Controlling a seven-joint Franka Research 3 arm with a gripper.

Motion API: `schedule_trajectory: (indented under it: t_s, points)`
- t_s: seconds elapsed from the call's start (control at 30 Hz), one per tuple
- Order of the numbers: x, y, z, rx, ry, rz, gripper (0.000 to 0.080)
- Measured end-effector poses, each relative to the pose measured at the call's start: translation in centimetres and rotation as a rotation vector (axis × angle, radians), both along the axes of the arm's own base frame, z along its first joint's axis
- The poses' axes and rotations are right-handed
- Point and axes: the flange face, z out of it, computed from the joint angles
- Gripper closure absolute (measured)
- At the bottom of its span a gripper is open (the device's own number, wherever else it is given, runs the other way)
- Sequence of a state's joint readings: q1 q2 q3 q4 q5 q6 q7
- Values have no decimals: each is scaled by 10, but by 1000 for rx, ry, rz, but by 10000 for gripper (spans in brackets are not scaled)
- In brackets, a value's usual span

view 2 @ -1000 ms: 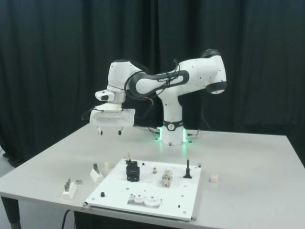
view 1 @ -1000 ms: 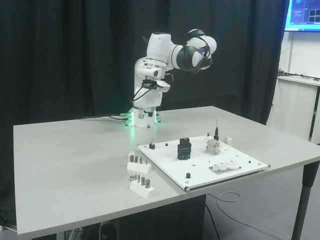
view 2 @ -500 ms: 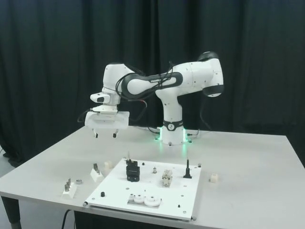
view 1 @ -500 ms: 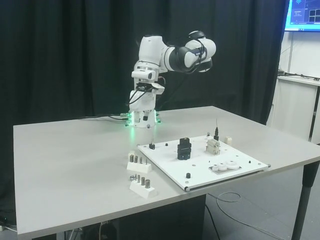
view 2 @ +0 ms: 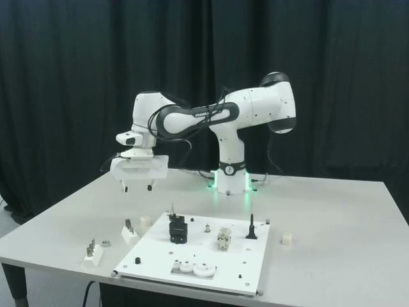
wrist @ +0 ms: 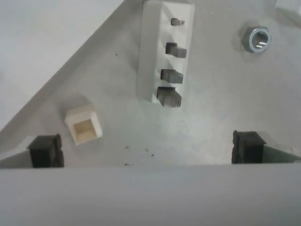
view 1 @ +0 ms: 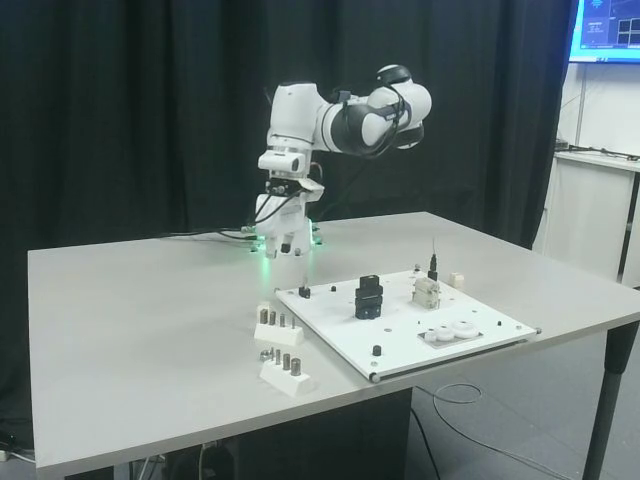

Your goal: Pick square peg 4.

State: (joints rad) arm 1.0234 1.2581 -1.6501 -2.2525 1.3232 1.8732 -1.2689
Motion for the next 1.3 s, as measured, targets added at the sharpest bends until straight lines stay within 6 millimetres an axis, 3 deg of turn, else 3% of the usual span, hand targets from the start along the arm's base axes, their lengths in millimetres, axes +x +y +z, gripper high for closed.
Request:
schedule_trajectory:
  t_s: [1.3]
  points:
    - [42,-55,-60,82,111,65,3]
